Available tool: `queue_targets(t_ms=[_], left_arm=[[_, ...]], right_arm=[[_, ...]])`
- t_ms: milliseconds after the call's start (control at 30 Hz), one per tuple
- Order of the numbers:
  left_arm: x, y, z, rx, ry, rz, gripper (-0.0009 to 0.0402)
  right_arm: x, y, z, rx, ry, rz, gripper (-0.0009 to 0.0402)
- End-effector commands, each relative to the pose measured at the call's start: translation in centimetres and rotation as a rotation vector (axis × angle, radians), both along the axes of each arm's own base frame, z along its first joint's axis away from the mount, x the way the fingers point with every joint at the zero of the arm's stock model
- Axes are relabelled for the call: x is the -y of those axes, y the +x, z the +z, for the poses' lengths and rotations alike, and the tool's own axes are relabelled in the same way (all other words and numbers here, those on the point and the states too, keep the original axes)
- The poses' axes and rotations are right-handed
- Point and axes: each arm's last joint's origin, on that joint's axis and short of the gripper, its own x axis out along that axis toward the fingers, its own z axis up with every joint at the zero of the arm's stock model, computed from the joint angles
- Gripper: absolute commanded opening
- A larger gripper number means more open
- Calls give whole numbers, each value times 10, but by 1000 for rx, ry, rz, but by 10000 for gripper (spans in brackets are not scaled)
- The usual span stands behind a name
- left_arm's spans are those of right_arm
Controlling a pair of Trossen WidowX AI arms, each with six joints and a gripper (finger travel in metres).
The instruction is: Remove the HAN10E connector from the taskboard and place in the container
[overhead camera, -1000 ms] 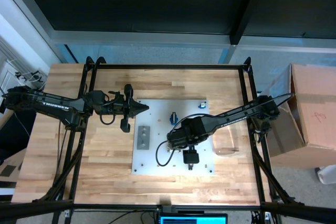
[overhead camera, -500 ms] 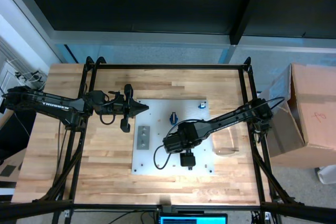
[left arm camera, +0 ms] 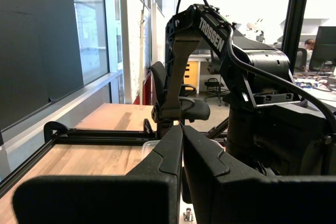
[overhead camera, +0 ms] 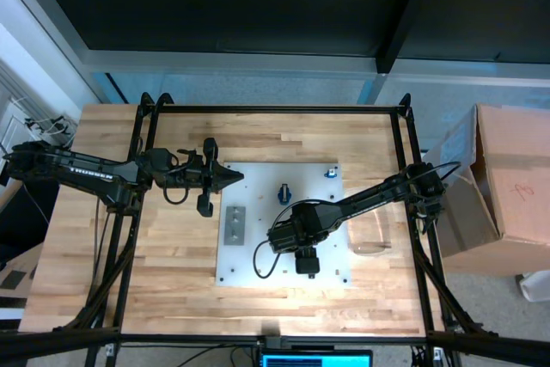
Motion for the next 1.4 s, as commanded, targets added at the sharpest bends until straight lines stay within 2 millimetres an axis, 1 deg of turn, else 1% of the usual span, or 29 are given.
queue_targets(t_ms=[33, 267, 300, 400, 533, 667, 833, 1067, 1400], left_arm=[[0, 0, 0, 0, 0, 0, 0], [0, 0, 0, 0, 0, 0, 0], [0, 0, 0, 0, 0, 0, 0], [0, 0, 0, 0, 0, 0, 0], [0, 0, 0, 0, 0, 0, 0], [0, 0, 0, 0, 0, 0, 0], [0, 0, 0, 0, 0, 0, 0], [0, 0, 0, 0, 0, 0, 0], [0, 0, 0, 0, 0, 0, 0]], right_arm=[[0, 0, 0, 2, 0, -1, 124], [0, 0, 0, 3, 1, 0, -1], [0, 0, 0, 3, 1, -1, -3], [0, 0, 0, 3, 1, -1, 10], [0, 0, 0, 3, 1, -1, -1], [0, 0, 0, 4, 2, -1, 2], [1, -2, 7, 17, 6, 0, 0], [3, -9, 28, 64, 21, -1, 0], [5, -17, 66, 145, 49, -19, 0]])
